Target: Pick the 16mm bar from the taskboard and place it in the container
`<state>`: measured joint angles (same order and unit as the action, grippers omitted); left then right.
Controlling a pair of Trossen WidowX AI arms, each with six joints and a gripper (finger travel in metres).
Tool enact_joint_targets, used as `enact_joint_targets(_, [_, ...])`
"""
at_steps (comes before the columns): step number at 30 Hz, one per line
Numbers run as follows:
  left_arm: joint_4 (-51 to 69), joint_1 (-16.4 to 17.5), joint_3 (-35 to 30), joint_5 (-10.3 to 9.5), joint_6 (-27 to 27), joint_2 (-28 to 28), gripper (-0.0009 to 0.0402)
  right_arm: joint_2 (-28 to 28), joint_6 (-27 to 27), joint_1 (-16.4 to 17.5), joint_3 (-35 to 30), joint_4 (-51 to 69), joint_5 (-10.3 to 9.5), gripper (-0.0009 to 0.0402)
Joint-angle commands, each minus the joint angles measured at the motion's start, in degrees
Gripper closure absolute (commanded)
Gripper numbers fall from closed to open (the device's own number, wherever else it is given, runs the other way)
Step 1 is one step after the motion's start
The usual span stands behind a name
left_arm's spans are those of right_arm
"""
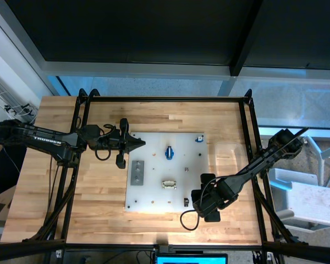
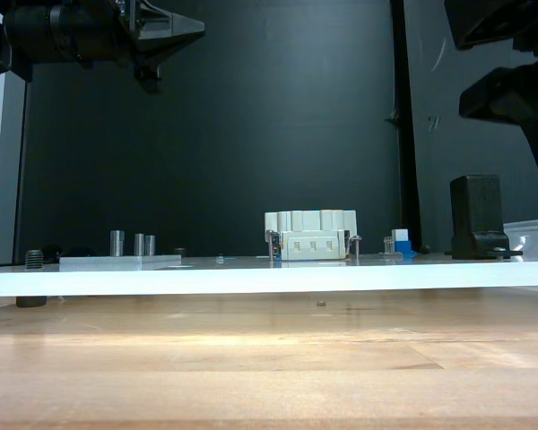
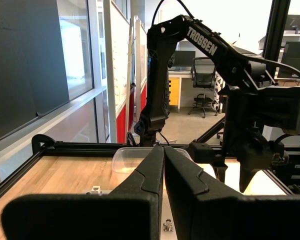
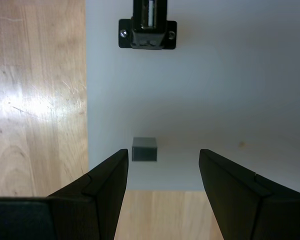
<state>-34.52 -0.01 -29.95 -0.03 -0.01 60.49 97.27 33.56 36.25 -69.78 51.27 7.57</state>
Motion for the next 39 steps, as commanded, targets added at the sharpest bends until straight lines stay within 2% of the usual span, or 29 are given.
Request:
enact_joint_targets(1, [-0.02, 0.02, 0.00, 0.02, 0.00, 0.00, 0.0393, -0.02, -0.17, 0.15, 0.90, -0.63, -0.09, 0.0196])
enact_joint_targets(16, [-0.02, 0.02, 0.00, 0.00, 0.00, 0.00, 0.0393, -0.02, -0.15, 0.46, 4.74, -5.88, -0.09, 0.0196])
enact_joint_targets(35, [-0.02, 0.00, 0.00, 0.02, 0.00, 0.00, 0.0393, 1.51, -0.37, 0.50, 5.35, -8.39, -0.09, 0.0197])
enact_joint_targets(39, [-0.02, 0.00, 0.00, 0.02, 0.00, 0.00, 0.0393, 1.51, -0.35, 0.50, 5.35, -8.13, -0.20, 0.0209])
